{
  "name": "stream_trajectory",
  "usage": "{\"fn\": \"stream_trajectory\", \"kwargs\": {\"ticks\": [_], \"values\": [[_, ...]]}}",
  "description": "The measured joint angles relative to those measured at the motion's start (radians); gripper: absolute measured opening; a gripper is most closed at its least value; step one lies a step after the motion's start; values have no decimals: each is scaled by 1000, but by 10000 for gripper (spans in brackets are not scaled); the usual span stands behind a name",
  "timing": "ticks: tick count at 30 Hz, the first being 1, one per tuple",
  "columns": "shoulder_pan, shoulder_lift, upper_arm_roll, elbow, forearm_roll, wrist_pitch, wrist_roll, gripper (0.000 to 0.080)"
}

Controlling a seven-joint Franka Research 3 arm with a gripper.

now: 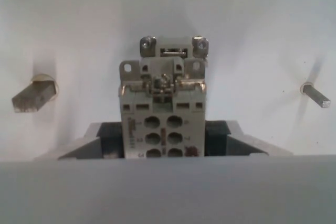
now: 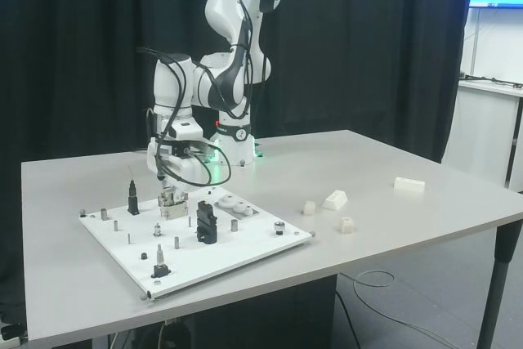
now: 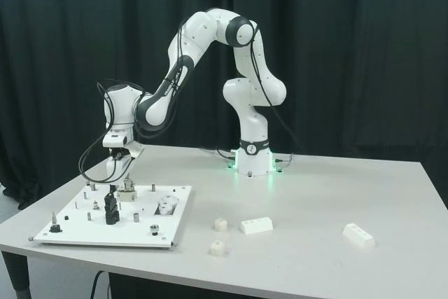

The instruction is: Insert waterproof.

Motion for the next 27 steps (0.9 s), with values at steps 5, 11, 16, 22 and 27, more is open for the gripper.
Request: {"fn": "stream_trajectory", "kwargs": {"ticks": [5, 11, 16, 22, 27], "values": [[0, 0, 0, 0, 2, 2, 0, 311], [0, 0, 1, 0, 7, 2, 2, 311], [0, 0, 2, 0, 14, 2, 7, 311], [0, 0, 2, 0, 26, 3, 18, 311], [0, 1, 3, -1, 29, 5, 27, 311]]}}
